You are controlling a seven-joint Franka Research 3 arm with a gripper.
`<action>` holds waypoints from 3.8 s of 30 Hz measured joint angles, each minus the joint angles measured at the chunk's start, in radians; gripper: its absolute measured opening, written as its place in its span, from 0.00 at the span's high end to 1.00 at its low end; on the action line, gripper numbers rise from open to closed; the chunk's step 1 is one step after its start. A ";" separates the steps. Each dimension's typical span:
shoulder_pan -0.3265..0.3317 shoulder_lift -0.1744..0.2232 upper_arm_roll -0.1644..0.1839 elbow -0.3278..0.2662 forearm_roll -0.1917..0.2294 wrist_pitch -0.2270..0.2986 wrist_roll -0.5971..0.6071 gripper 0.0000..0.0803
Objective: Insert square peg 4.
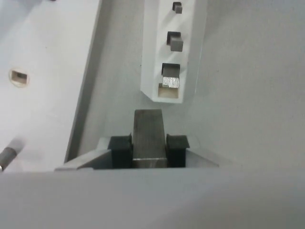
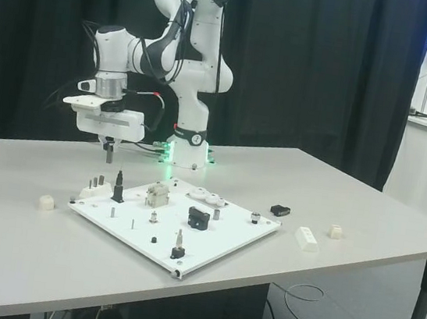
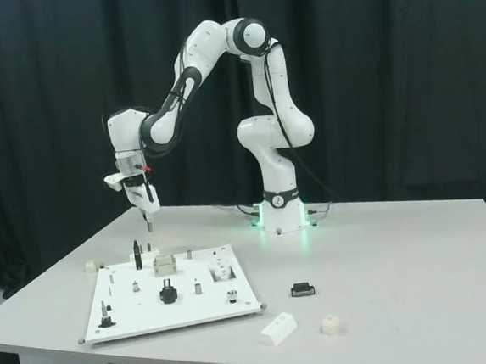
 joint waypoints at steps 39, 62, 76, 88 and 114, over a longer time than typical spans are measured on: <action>0.000 0.138 0.059 0.234 0.031 0.022 0.311 0.81; -0.048 0.526 0.078 0.660 0.347 -0.297 0.157 0.81; -0.089 0.588 0.120 0.691 0.396 -0.351 0.112 0.81; -0.093 0.630 0.130 0.690 0.402 -0.347 0.130 0.81; -0.096 0.676 0.134 0.688 0.430 -0.314 0.210 0.81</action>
